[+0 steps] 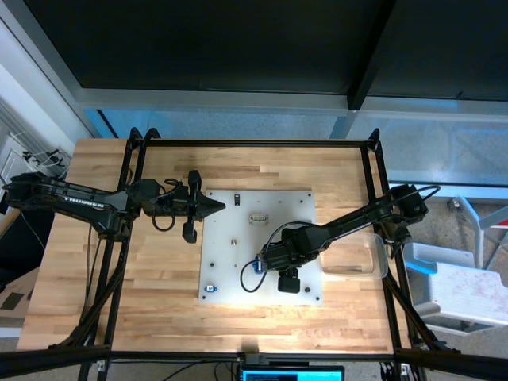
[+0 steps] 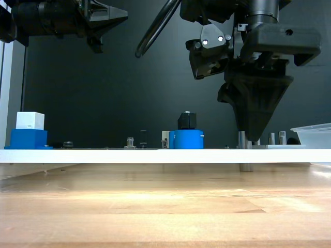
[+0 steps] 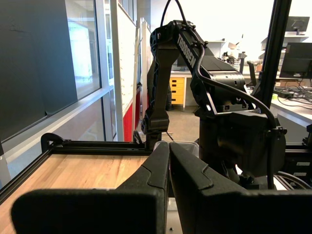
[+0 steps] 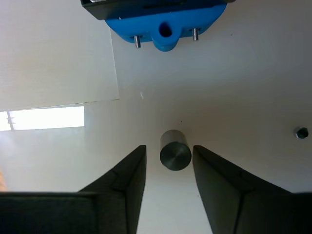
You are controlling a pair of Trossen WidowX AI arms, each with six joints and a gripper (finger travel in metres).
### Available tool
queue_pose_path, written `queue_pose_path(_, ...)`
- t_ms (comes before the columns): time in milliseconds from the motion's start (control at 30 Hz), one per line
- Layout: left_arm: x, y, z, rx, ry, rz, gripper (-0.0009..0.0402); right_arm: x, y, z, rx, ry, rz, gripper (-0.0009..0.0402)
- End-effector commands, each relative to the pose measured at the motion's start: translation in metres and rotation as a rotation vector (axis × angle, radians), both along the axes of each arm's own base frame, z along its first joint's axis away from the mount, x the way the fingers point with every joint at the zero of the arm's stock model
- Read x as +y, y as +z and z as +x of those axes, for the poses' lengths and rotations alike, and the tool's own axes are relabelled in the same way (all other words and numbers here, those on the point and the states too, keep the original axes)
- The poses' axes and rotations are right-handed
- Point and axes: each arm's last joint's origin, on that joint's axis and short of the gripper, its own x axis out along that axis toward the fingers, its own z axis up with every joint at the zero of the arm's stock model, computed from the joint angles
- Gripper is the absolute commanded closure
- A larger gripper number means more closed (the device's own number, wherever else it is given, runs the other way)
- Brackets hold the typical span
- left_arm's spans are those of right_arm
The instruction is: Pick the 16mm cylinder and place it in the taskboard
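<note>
Bare wooden table (image 2: 155, 206) lies nearest. On it rests the white board (image 2: 103, 155), a flat plate seen edge-on from the low view. At the board's near corner, well apart from the working tool on the left arm's side, sits a blue block (image 2: 28, 138) with a white cube on top.

Over the near part of the board hangs the right gripper (image 2: 253, 135), pointing straight down with its tips close above the plate. Its fingers (image 4: 122, 190) stand apart, wider than the peg, and grip nothing. Between them, touching neither, the grey peg (image 4: 175, 155) stands upright on the board, its round flat top facing the wrist camera. I cannot tell whether it sits in a hole or only on the surface.

Just beyond the fingertips, near but not touching, is a blue connector (image 4: 165, 24) with a black part on it. A small screw head (image 4: 301, 132) lies off to one side of the tool.

Off the board, on the right gripper's outer side, sits a clear plastic bin (image 1: 357, 258).

Farther back, the left gripper (image 1: 221, 205) is held high over the board's left edge, pointing toward the right arm. Its fingers are pressed together with nothing between them.
</note>
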Motion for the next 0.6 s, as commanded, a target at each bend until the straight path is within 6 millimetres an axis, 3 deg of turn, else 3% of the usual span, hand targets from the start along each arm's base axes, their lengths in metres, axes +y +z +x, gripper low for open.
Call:
queue_pose_path(33, 0.0, 0.0, 0.0, 0.0, 0.0, 0.0, 0.0393, 0.0, 0.005, 0.0, -0.011, 0.0, 0.003, 0.0229)
queue_pose_path(600, 0.0, 0.0, 0.0, 0.0, 0.0, 0.0, 0.0393, -0.002, 0.028, -0.011, -0.026, -0.001, -0.001, 0.0216)
